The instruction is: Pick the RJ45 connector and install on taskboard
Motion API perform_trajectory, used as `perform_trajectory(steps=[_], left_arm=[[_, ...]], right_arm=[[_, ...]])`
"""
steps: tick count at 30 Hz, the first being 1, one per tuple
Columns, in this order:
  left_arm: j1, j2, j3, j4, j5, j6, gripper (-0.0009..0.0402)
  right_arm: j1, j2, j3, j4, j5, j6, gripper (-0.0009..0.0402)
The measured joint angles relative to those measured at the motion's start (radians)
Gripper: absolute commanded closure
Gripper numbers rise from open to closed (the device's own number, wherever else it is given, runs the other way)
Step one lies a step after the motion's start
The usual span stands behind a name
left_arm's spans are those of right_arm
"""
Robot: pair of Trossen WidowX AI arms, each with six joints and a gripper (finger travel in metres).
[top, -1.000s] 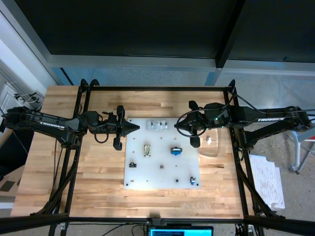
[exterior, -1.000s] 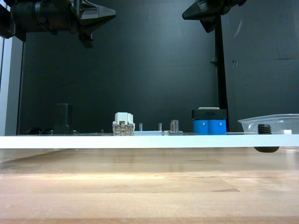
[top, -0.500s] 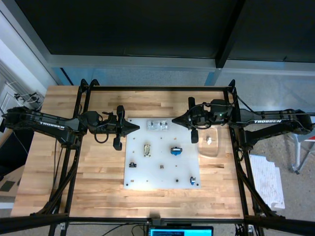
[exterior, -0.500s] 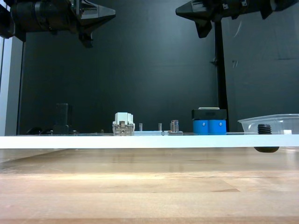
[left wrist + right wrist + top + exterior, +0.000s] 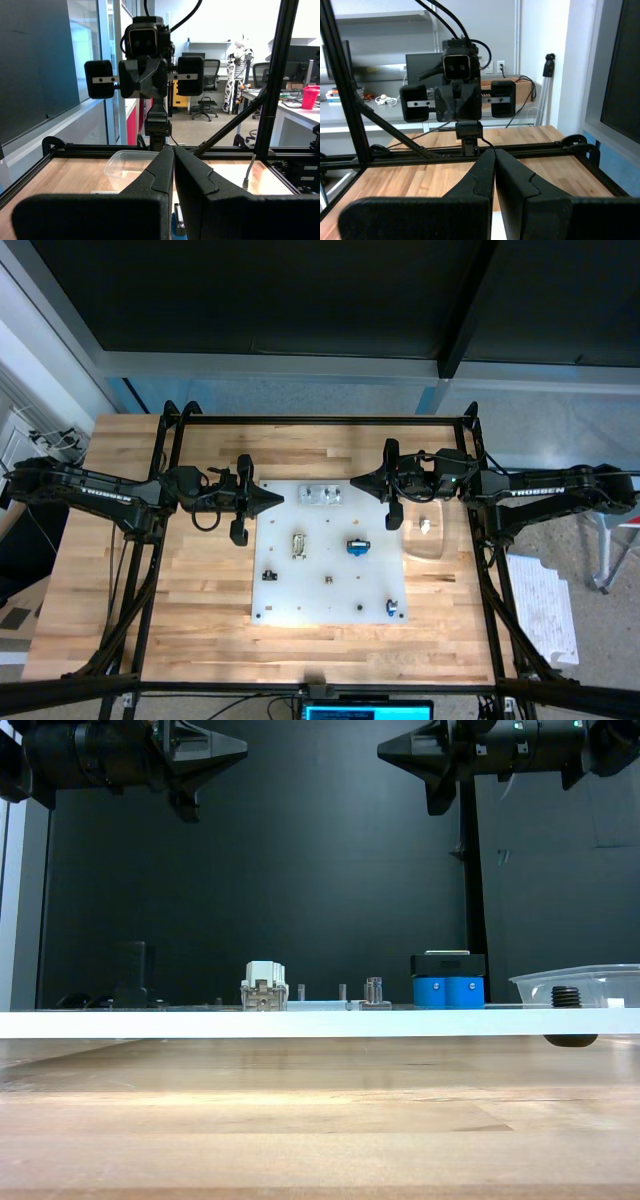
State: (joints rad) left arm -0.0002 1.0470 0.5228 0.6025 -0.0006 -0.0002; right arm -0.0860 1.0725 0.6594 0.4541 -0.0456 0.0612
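Observation:
The white board (image 5: 285, 605) carries the small blue jack (image 5: 392, 608) at its near right corner. A grey-dark piece shows on top of the jack, but I cannot tell whether it is the connector. In the clear tray (image 5: 412, 547) only the white block (image 5: 427, 526) shows, with nothing dark on it. My right gripper (image 5: 355, 485) hovers high over the board's far right edge, shut and holding nothing; its fingertips (image 5: 494, 155) meet. My left gripper (image 5: 278, 498) hangs over the board's far left edge, also shut and holding nothing (image 5: 173, 150).
On the board stand a beige connector block (image 5: 298, 545), a blue part (image 5: 357, 546) and a clear part (image 5: 322, 496). Black frame rails (image 5: 320, 421) run around the table. In the low view both grippers (image 5: 245, 755) (image 5: 382, 753) hang far above the board's parts.
The right arm has drawn back and levelled out, with its gripper tip moving slightly toward the far side. The left arm has not moved.

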Motion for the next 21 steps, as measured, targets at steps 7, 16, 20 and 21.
perform_trajectory(steps=[7, 16, 20, 21], left_arm=[[0.0, 0.0, 0.0, 0.0, 0.0, 0.0, 0.0393], [0.0, 0.0, 0.0, 0.0, 0.0, 0.0, 0.0393], [0.0, 0.0, 0.0, 0.0, 0.0, 0.0, 0.0393], [0.0, 0.0, 0.0, 0.0, 0.0, 0.0, 0.0393]], right_arm=[[0.027, 0.0, -0.039, 0.051, 0.001, 0.033, 0.0393], [0.034, 0.0, -0.05, 0.045, 0.005, 0.061, 0.0393], [0.041, 0.0, -0.05, 0.04, 0.014, 0.058, 0.0393], [0.047, 0.0, -0.05, 0.041, 0.023, 0.056, 0.0393]])
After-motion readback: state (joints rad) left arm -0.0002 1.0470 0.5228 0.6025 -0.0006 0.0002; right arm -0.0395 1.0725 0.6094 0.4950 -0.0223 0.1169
